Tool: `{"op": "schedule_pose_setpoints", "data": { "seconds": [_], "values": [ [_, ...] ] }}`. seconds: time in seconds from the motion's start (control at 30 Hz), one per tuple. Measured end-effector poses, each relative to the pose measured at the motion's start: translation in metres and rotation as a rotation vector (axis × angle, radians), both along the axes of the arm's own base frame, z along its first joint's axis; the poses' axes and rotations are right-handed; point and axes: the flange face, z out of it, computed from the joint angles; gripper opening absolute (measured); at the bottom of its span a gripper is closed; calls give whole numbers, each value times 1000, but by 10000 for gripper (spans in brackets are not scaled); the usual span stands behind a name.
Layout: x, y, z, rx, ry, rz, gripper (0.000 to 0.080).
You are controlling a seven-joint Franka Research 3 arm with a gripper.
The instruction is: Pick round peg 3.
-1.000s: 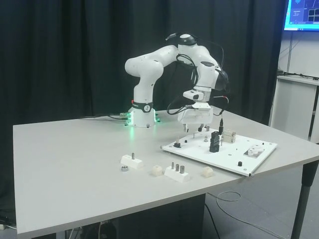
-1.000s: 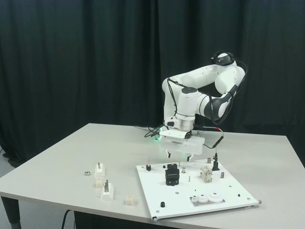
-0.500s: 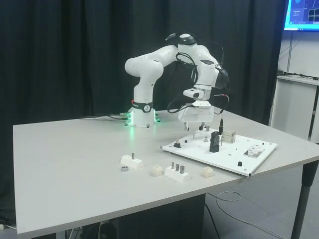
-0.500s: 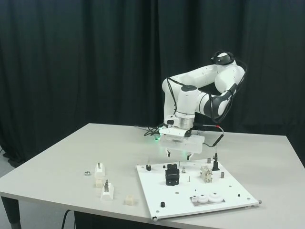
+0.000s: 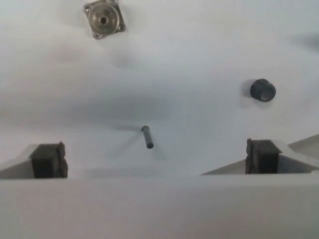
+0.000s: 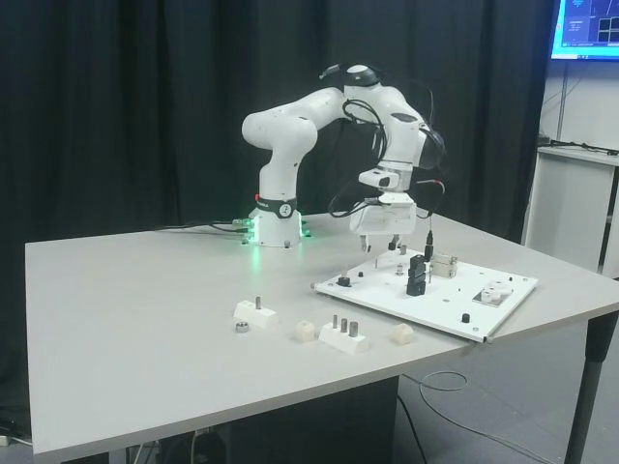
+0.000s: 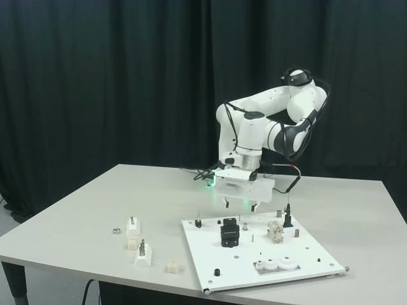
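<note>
My gripper [image 5: 154, 158] is open and holds nothing. Both black finger pads [image 5: 47, 159] show in the wrist view, set wide apart. Between them, lower down, a thin dark round peg [image 5: 147, 137] stands upright in the white board [image 5: 199, 59]. In the room views the gripper [image 6: 383, 242] [image 7: 240, 204] hangs well above the board's [image 6: 387, 295] back part, not touching it. Other short pegs stand in a white block [image 6: 345, 338] on the table in front of the board.
On the board are a black knob [image 5: 262, 90], a square metal flange [image 5: 103, 20], a black block [image 6: 416, 275] and white gears [image 7: 275, 264]. Left of the board lie a white block with one peg [image 6: 256, 311], small white blocks [image 6: 305, 332] and a nut [image 6: 242, 327].
The gripper has risen straight up from just above the board, still open and empty. Nothing on the board or table has moved.
</note>
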Motion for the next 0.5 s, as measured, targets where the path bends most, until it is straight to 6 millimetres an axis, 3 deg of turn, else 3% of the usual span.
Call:
{"op": "schedule_pose_setpoints", "data": {
  "seconds": [0.5],
  "values": [
    [3,-2,12,-17,-7,23,800]
  ]
}}
